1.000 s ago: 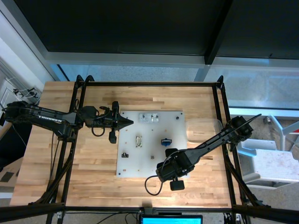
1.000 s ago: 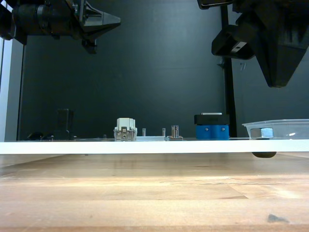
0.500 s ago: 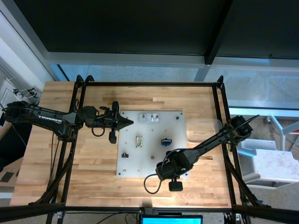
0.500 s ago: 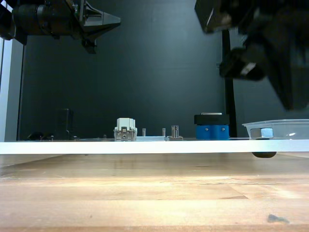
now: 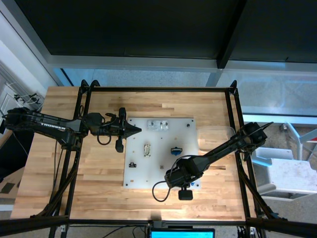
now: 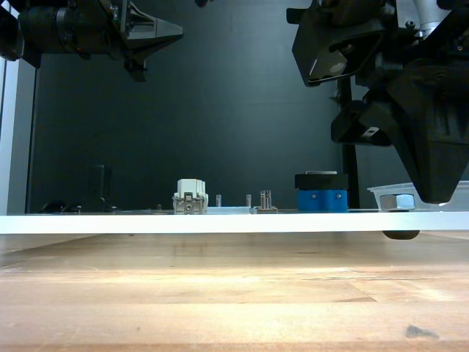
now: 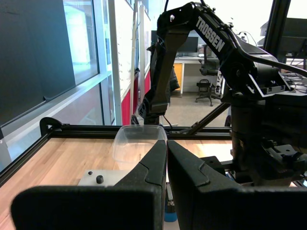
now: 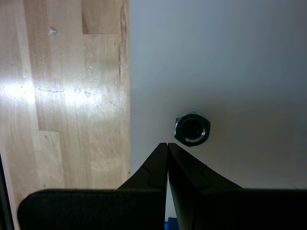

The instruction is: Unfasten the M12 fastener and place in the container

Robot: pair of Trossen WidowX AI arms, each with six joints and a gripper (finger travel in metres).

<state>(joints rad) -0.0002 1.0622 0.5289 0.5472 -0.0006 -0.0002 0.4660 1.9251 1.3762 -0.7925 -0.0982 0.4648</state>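
The small silver M12 nut point(image 8: 192, 128) sits on its stud on the white board point(image 8: 240, 62), near the board's edge. In the low view the nut point(image 6: 398, 201) stands low on the board in front of the clear container point(image 6: 382, 191). My right gripper point(image 8: 167, 143) is shut with nothing between its fingers, its tips just beside the nut and not touching it. In the low view the right gripper point(image 6: 438, 198) hangs just right of the nut. The container point(image 5: 215, 136) lies off the board's right side. My left gripper point(image 7: 167, 143) is shut and parked high at the board's far left point(image 5: 134, 130).
A blue connector point(image 5: 176, 150) and a white connector point(image 5: 147, 149) stand mid-board, with a small silver post point(image 6: 264, 199) between them in the low view. Bare wooden table point(image 8: 72, 96) borders the board. A black frame point(image 5: 233, 99) rings the table.
The right arm has swung in over the board's near right edge and come down, so its shut tip now hangs beside the nut. The left arm has not moved.
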